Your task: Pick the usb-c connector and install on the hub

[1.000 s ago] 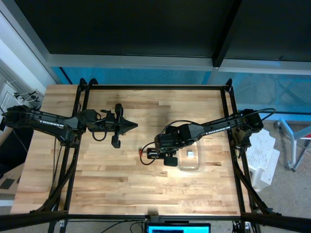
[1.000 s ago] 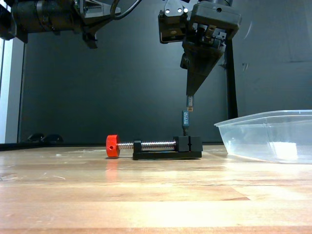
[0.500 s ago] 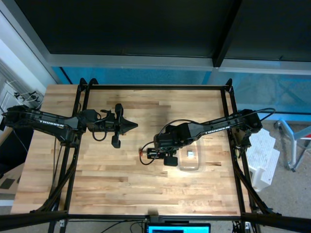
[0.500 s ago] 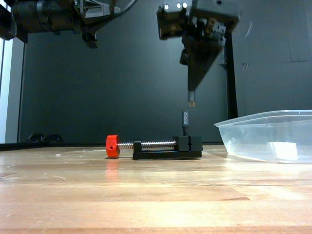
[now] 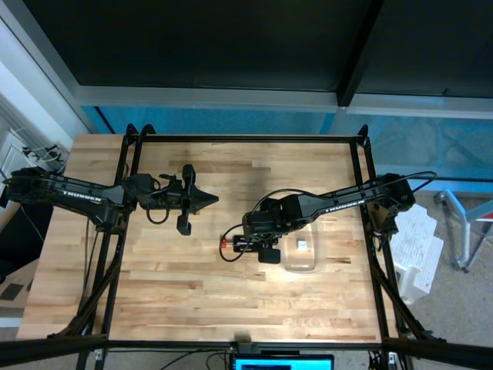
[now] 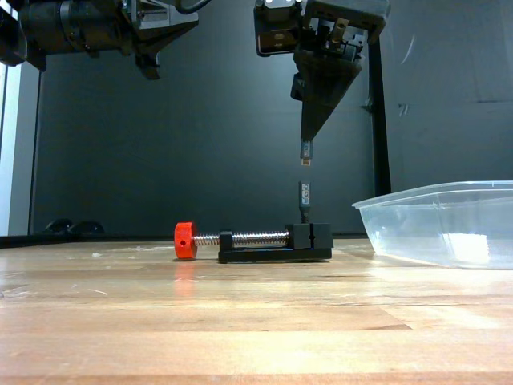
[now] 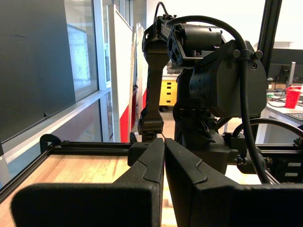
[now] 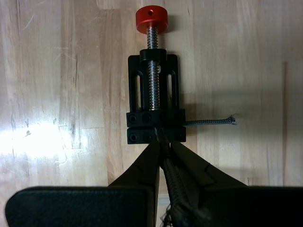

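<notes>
Alignment is what this pose is about: the right tool (image 6: 305, 136) hangs point-down over the middle of the surface (image 6: 240, 321), its fingers closed on the usb-c connector (image 6: 305, 152), whose plug end sticks out below the fingertips. Directly beneath it, across a clear gap, the hub (image 6: 304, 196) stands upright, pinched in a small black vise (image 6: 276, 241). I judge the vise is there to keep the hub from tipping under a downward push. The connector is thus held and clear of its seat. In the low view it looks plumb and nearly in line with the hub, though that view says nothing of alignment in depth. In the right wrist view the connector's cable (image 8: 173, 184) runs back between the fingers, and the fingertips cover the hub's top.

A red knob (image 6: 185, 240) ends the vise's screw on the side away from the hub. A short braided cord (image 8: 208, 122) lies on the surface, leading out sideways from the vise. A plastic tub (image 6: 441, 220) sits near on the right, not under the tool. The left tool (image 7: 164, 146) is raised and well apart at the left, its fingers pressed together on nothing. Nothing stands in the gap between connector and hub
</notes>
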